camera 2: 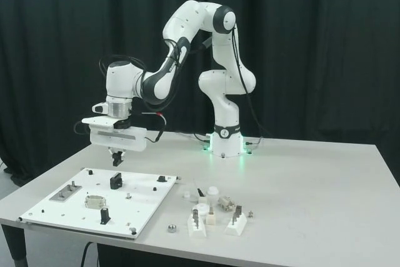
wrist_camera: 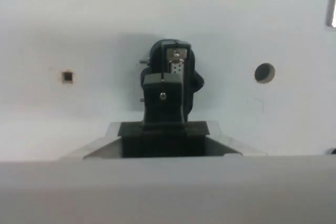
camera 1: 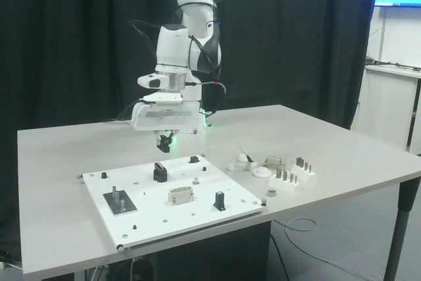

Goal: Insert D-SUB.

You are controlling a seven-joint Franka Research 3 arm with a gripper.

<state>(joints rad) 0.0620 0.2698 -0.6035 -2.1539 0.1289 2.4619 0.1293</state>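
We see the jaws [camera 1: 162, 143] clamped on a small black D-SUB plug [wrist_camera: 167, 85], held up in the air above the white board [camera 1: 197, 212], w/ clear space between plug and board in both room views. So we judge the pick as done; travel to the socket, alignment and push-in are all left.

In the wrist view the plug is a black housing w/ a grey metal face showing rows of pin holes, plus a small screw on the shell; it hangs straight between the jaws.

Going outward, taking the first room view as a clock face w/ the jaws at centre: a black fixture [camera 1: 159, 172] sits on the board at approx 6 o'clock, just below the plug. Further on, between 5 and 6 o'clock, lies a grey oblong socket [camera 1: 179, 195], probably the D-SUB target. The board rests on the grey surface [camera 1: 52, 162].
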